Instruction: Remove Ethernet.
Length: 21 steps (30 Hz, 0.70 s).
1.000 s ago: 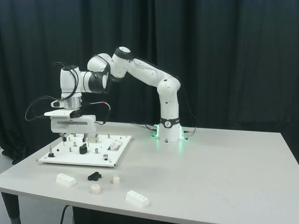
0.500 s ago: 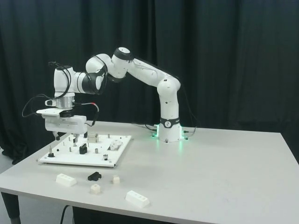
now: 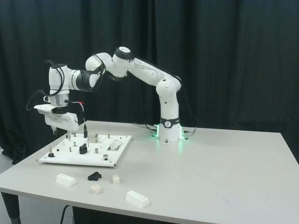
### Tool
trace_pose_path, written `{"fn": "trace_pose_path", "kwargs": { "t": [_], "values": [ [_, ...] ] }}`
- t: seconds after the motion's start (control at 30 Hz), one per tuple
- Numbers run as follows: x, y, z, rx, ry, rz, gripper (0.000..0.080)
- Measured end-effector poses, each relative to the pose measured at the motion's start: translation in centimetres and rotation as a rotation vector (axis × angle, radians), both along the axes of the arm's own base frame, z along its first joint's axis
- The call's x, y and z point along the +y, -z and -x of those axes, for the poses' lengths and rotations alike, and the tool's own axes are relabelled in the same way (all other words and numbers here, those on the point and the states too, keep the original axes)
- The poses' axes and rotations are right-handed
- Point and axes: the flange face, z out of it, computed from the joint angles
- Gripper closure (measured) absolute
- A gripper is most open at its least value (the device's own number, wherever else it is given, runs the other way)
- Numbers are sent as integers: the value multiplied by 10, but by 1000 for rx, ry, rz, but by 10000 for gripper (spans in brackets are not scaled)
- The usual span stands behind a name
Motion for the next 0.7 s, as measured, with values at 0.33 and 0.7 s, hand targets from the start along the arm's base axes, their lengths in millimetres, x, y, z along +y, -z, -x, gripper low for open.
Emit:
{"fn": "trace_pose_path", "kwargs": {
  "t": [0.33, 0.7],
  "values": [
    [-32, -19, 39, 27, 336, 7, 3],
    [-52, -27, 63, -3, 728, 3, 3]
  ]
}}
